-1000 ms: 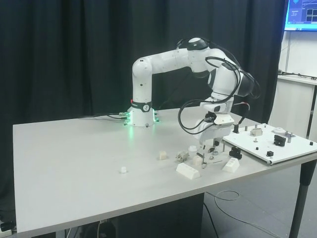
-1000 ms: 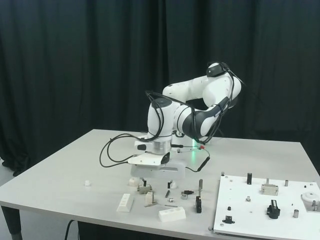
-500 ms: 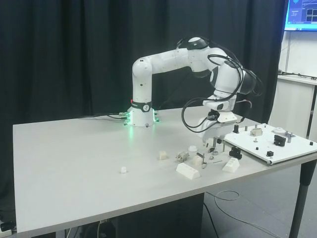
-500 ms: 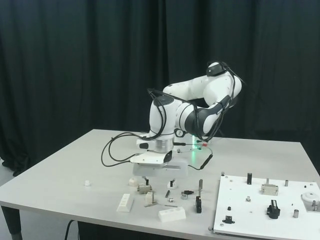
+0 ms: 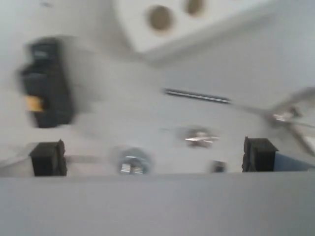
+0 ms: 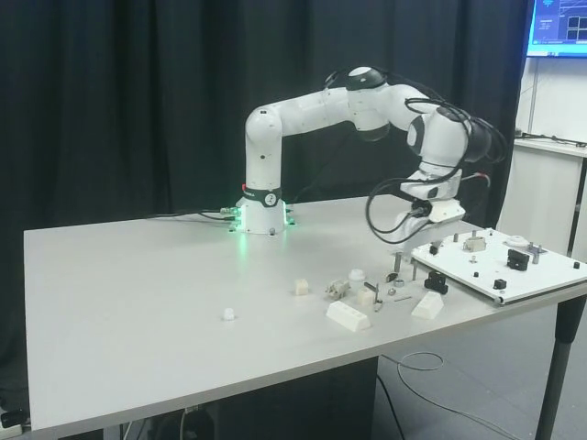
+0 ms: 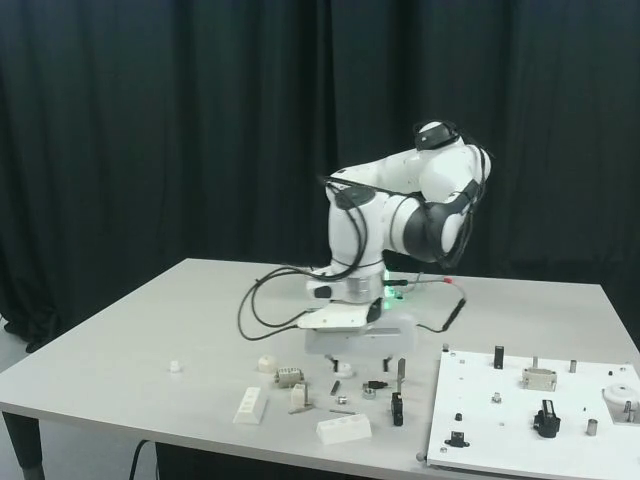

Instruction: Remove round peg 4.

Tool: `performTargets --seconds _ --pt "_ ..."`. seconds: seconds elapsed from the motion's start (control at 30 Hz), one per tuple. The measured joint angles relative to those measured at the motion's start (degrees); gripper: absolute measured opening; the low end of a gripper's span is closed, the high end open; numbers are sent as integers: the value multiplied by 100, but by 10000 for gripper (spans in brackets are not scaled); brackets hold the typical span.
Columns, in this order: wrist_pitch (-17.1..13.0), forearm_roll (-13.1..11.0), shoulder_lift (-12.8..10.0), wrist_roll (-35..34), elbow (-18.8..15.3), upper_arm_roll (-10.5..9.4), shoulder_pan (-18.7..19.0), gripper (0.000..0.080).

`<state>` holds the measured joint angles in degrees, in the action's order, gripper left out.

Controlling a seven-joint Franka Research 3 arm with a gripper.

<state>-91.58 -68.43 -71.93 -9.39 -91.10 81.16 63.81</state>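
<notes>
Over the tabletop's front right part, the white arm [image 6: 367, 96] is hanging with its gripper [image 7: 362, 361] above scattered parts, its fingers [image 5: 48, 158] spread and holding nothing. Round peg 4 I cannot pick out; it is probably standing on the white board [image 7: 520, 425] at the right edge. Approaching from straight above looks wise. Black curtains [image 7: 150, 130] are closing off the room behind the grey table [image 6: 138, 293].

Even room light, smeared wrist picture

Both room views were evenly lit against black curtains [image 6: 138, 101]; the table [image 6: 138, 275] showed soft shadows. Under the gripper [image 5: 152, 162], everything was streaked with motion blur.
</notes>
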Motion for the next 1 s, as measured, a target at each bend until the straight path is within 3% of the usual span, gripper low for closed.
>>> performTargets --seconds 0.47,0.73,1.0 --pt "30 -306 44 -724 688 -99 557 800" --pt "-195 -336 53 -824 1305 -299 781 800" --pt "-628 -315 55 -670 1918 -631 865 800"
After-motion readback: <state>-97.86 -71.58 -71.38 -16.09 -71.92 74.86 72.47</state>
